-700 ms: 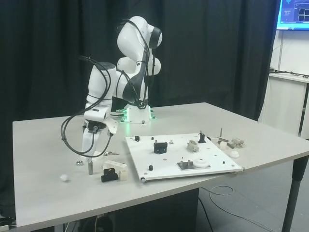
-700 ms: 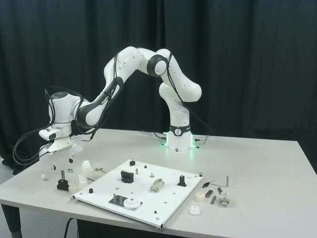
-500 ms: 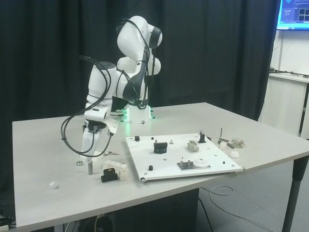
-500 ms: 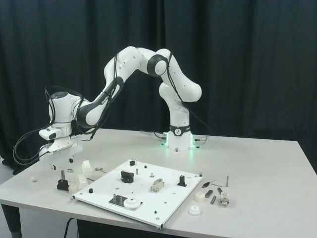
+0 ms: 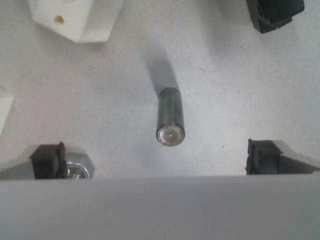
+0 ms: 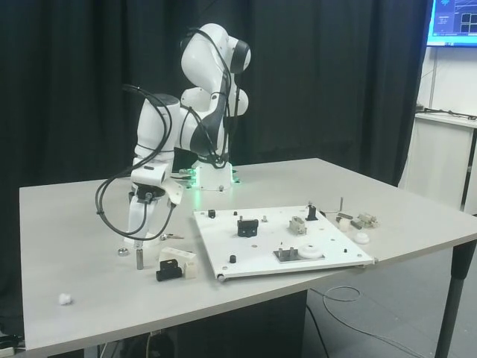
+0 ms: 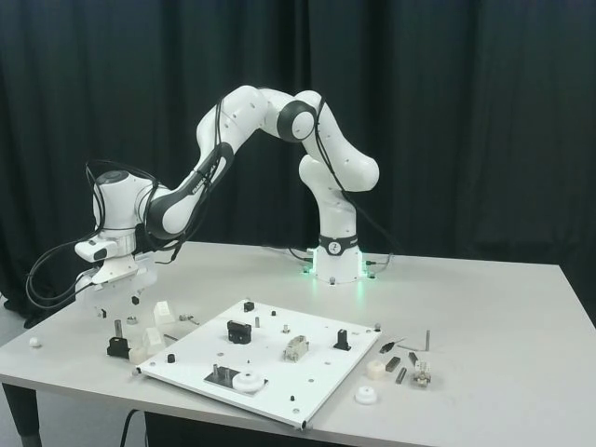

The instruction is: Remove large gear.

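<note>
Gripper (image 5: 152,157) is hovering wide open and empty over an upright grey pin (image 5: 170,122); large gear (image 6: 310,251) is sitting at the white board's (image 6: 223,239) four o'clock, requiring a long, centred approach

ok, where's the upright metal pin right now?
The metal pin stands on the grey table directly below the open gripper, off the white board, next to the black-and-white block; in the wrist view it sits between the fingertips.
</note>
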Available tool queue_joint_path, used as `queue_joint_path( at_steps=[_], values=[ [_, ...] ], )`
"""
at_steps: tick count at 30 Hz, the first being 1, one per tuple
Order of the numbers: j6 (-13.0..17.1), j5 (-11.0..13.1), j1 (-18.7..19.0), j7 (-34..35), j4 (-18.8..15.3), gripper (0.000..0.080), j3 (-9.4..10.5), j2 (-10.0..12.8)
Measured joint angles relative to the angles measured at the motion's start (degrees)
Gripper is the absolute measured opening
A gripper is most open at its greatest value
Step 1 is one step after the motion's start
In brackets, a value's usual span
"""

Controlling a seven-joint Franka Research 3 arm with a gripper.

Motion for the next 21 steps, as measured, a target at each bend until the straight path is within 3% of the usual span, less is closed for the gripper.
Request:
queue_joint_path(
  at_steps=[21],
  values=[
    [0.00, 0.00, 0.29, -0.08, -0.08, 0.0800, 0.00, -0.51]
  ],
)
